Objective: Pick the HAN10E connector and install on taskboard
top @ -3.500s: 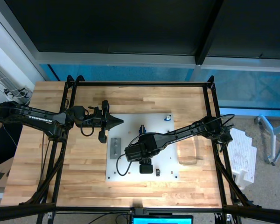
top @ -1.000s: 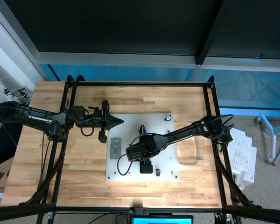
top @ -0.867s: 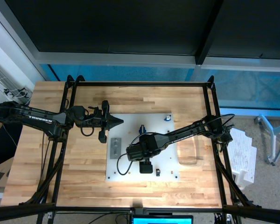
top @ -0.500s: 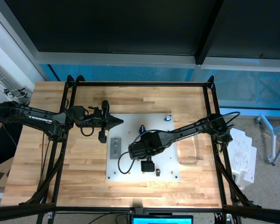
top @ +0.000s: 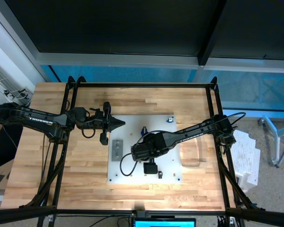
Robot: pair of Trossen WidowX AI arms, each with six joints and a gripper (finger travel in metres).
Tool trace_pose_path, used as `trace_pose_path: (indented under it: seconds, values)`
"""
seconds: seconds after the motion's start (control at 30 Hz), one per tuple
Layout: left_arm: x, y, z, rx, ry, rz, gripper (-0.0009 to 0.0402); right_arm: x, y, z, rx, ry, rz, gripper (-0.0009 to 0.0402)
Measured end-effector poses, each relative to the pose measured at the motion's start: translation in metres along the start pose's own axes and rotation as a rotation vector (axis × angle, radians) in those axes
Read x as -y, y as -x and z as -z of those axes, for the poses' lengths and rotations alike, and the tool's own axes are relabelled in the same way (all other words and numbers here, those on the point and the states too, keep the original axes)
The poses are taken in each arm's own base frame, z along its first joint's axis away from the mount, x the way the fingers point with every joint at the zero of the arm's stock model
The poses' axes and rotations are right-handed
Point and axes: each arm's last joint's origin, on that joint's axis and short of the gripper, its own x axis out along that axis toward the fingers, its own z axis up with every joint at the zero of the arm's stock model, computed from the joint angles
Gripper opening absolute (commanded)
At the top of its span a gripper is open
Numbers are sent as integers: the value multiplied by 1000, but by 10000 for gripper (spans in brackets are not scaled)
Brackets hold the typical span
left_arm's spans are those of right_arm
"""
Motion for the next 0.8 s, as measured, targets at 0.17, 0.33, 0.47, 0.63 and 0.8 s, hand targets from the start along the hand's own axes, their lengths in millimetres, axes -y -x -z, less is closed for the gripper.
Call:
trace_pose_path:
  seconds: [0.17, 0.33, 0.47, 0.63, 0.8]
  values:
    - [0, 0, 0, 0, 0, 0, 1, 0, 3, 0, 6, -1, -1, 330]
    - [0, 0, 0, 0, 0, 0, 1, 2, 17, 1, 36, -3, -8, 329]
    - [0, 0, 0, 0, 0, 0, 1, 6, 28, 7, 59, 0, -6, 329]
    - [0, 0, 0, 0, 0, 0, 1, 21, 38, 21, 118, -13, 8, 329]
    - [0, 0, 0, 0, 0, 0, 1, 39, 50, 36, 195, -51, 5, 323]
